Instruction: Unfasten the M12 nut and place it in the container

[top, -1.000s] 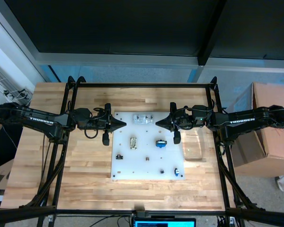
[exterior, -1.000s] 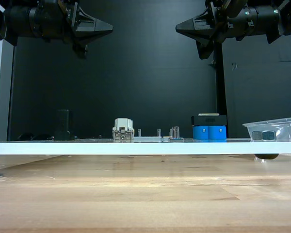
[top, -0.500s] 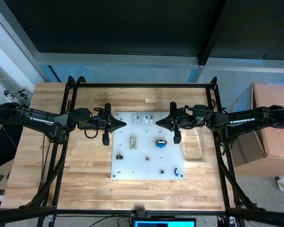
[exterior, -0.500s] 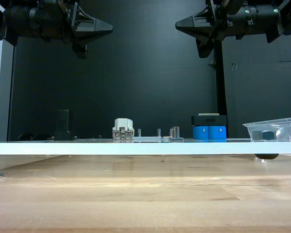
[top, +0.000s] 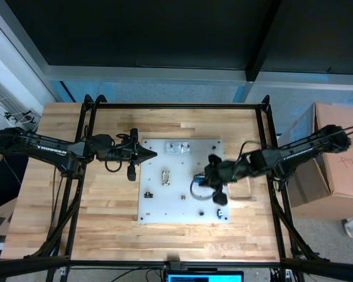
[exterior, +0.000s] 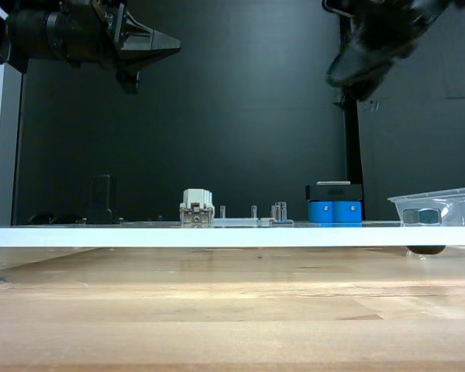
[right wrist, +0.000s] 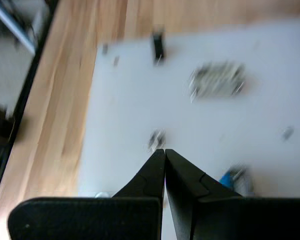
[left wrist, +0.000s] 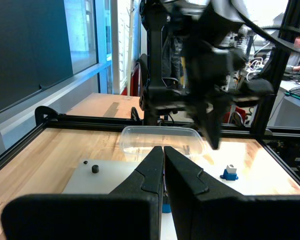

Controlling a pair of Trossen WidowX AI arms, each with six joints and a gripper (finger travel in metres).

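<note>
High view shows the right gripper [top: 197,182] over the right middle of the board [top: 165,205], its body hiding much of the blue block [exterior: 334,211], while the right arm [top: 288,154] crosses the far end of the tray [top: 245,192]. The nut [top: 220,214] sits on its stud at the board's near right edge, just beside the tray and outside it, free of both grippers. The left gripper [top: 155,154] hovers at the board's far left edge, well apart from the nut. A white connector [top: 165,177] stands mid-board, and a box [top: 335,170] lies off the right side of the table [top: 94,200]. The low view sets the nut before the tray wall, as though inside; only the high view separates them. The wrist views alone show the fingers [left wrist: 149,172]: on both grippers they are closed tip to tip, gripping nothing. In the left wrist view the blurred right gripper hangs before the tray.
</note>
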